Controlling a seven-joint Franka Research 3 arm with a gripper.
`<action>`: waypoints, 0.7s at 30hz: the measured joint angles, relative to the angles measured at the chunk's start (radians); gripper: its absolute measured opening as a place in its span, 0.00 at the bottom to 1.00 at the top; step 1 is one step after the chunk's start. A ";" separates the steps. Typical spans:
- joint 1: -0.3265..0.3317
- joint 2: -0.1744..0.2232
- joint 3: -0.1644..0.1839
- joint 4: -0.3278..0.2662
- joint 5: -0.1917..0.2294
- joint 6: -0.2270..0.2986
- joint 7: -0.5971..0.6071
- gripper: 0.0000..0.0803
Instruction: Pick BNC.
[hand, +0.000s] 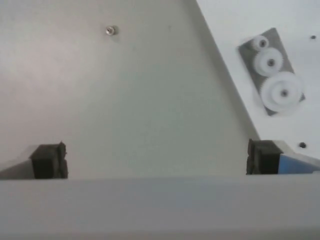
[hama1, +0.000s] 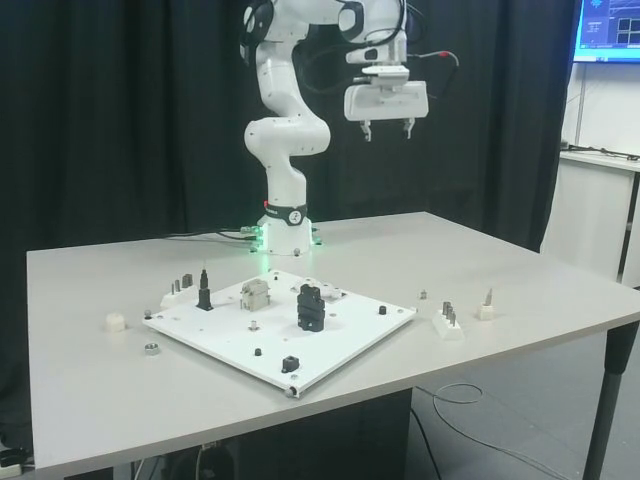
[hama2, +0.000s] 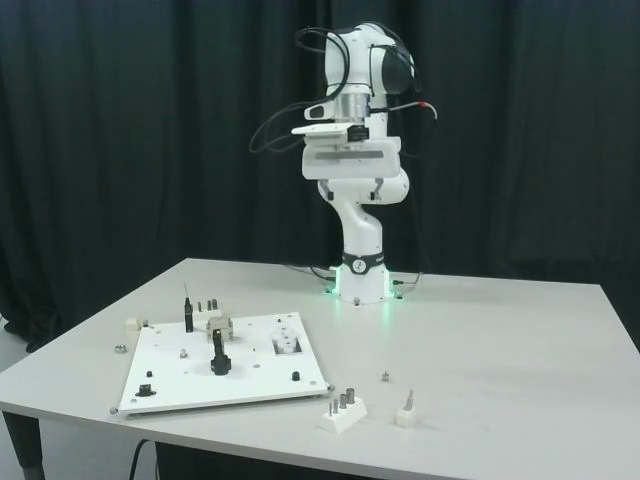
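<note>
A white board (hama1: 350, 325) (hama2: 260, 385) lies on the grey table and carries several small parts. Among them are a thin black upright post (hama1: 204, 290) (hama2: 188, 312) and a taller black block (hama1: 309, 305) (hama2: 219, 355). I cannot tell which part is the BNC. My gripper (hama1: 387, 130) (hama2: 352, 195) hangs high above the table near the arm's base, open, with nothing between its fingers. In the wrist view the gripper (hand: 155, 160) looks down on bare table and one corner of the board, where a grey plate with three white gears (hand: 272, 70) sits.
A white block with pins (hama1: 448, 322) (hama2: 343, 410) and a smaller white block (hama1: 486, 308) (hama2: 407, 412) stand on the table beside the board. A white cap (hama1: 116, 322) (hama2: 132, 323) and a nut (hama1: 152, 347) lie at its other side. A small screw (hand: 111, 31) rests on the table.
</note>
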 joint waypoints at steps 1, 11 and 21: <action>0.000 0.007 0.005 0.000 0.002 0.007 0.007 1.00; 0.000 0.088 0.048 0.000 0.013 0.072 0.037 1.00; 0.000 0.166 0.096 0.000 0.014 0.123 0.065 1.00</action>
